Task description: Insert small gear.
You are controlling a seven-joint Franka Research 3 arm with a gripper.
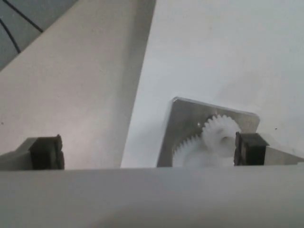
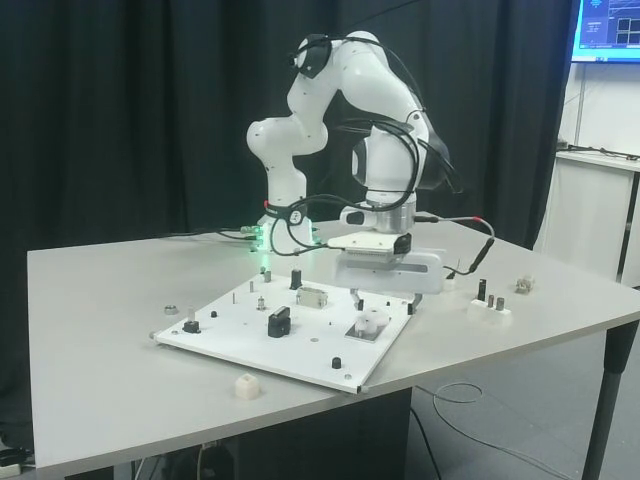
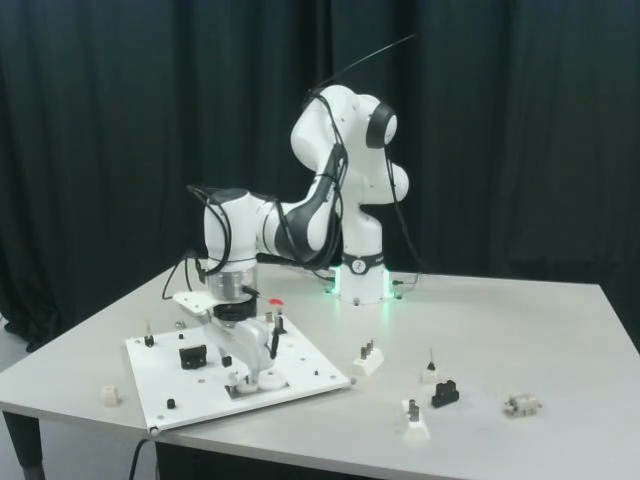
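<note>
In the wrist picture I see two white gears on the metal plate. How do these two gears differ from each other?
The upper gear shows nearly its whole toothed ring and a raised hub, while the lower gear is cut off by the gripper body, so only part of its toothed edge shows. One black fingertip stands right beside the upper gear; the lower gear lies further from it. Both are white, toothed, flat on the metal plate, and they seem to mesh.
</note>
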